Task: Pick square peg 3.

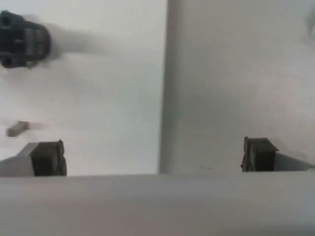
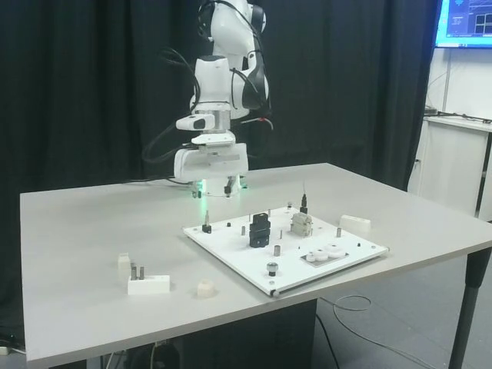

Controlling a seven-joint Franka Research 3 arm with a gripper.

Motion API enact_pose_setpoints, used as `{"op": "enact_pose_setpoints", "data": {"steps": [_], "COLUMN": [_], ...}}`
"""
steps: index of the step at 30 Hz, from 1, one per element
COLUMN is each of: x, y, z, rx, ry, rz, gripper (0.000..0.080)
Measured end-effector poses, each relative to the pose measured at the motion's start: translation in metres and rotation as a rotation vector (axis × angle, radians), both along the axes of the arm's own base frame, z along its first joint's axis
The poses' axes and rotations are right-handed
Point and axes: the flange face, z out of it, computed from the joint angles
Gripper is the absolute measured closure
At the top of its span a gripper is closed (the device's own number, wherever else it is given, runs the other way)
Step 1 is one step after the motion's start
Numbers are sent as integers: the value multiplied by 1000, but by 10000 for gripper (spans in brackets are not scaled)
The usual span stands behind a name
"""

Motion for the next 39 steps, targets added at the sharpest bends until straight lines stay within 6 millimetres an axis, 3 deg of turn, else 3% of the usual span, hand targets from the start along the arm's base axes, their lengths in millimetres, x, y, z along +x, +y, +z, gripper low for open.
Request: {"op": "enact_pose_setpoints", "data": {"steps": [13,26,39], "x": [16,23,26], "y": [-40,-74,-106], "z": [11,8,5], "rx": [-63,-59,-68], "ry": [34,63,76], "rz": [193,464,564], "gripper": [3,3,3]}}
